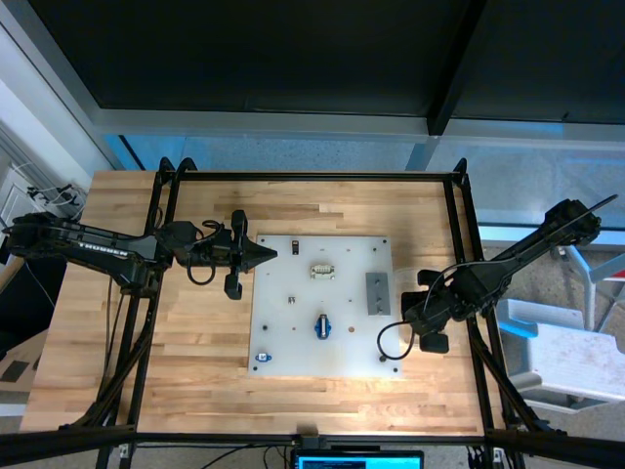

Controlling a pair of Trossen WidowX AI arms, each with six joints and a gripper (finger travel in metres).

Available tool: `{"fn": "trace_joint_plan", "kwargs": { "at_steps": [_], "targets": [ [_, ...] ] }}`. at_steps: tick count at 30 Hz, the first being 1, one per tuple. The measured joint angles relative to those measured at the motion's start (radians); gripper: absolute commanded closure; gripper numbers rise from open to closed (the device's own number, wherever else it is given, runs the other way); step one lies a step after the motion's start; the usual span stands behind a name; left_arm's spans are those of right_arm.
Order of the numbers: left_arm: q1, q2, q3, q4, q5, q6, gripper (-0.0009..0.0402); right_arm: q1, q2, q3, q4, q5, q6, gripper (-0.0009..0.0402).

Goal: Pick the 16mm cylinder and place it in the taskboard

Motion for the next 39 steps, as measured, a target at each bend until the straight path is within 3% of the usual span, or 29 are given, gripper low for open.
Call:
{"fn": "trace_joint_plan", "kwargs": {
  "at_steps": [14, 29, 39],
  "targets": [
    [0.0, 0.0, 0.0, 0.0, 0.0, 0.0, 0.0393, 0.0, 0.0, 0.107, -0.105, 0.008, 0.0, 0.035],
    [0.0, 0.0, 0.0, 0.0, 0.0, 0.0, 0.0393, -0.007, 0.0, 0.111, -0.11, 0.008, -0.003, 0.035],
    [0.0, 0.0, 0.0, 0.0, 0.0, 0.0, 0.0393, -0.048, 0.044, 0.13, -0.093, 0.008, -0.021, 0.035]
  ]
}}
